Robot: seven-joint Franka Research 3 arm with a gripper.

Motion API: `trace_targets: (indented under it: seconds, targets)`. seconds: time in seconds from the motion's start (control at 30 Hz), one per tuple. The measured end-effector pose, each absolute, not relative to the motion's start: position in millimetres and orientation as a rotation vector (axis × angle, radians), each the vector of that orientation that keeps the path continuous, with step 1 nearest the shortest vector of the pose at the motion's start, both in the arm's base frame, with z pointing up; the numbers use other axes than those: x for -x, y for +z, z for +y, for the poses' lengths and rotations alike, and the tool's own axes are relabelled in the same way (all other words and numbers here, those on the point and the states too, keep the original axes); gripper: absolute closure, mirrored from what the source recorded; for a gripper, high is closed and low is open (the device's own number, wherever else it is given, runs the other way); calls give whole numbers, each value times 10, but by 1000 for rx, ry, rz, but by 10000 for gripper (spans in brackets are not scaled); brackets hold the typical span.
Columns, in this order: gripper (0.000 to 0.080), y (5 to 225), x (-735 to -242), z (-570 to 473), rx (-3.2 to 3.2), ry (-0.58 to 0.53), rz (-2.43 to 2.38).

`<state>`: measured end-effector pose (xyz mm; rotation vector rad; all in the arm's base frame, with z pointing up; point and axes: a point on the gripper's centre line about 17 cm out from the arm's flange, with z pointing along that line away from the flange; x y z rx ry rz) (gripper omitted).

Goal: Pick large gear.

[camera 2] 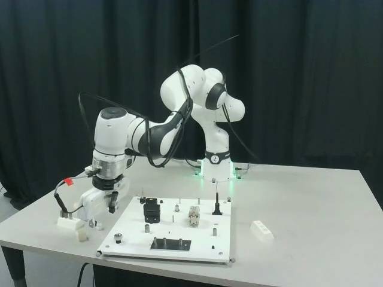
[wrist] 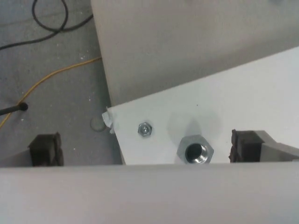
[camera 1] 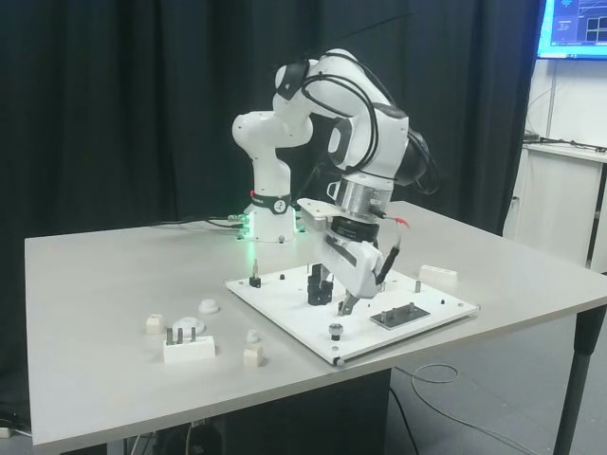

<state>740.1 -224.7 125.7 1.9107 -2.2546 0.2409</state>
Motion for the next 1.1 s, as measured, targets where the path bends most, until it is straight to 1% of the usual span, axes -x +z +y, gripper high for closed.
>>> trace_targets:
  seconds: [1.1]
  targets:
    - [3, 1279, -7433, -2260, -1947, 250, -2193]
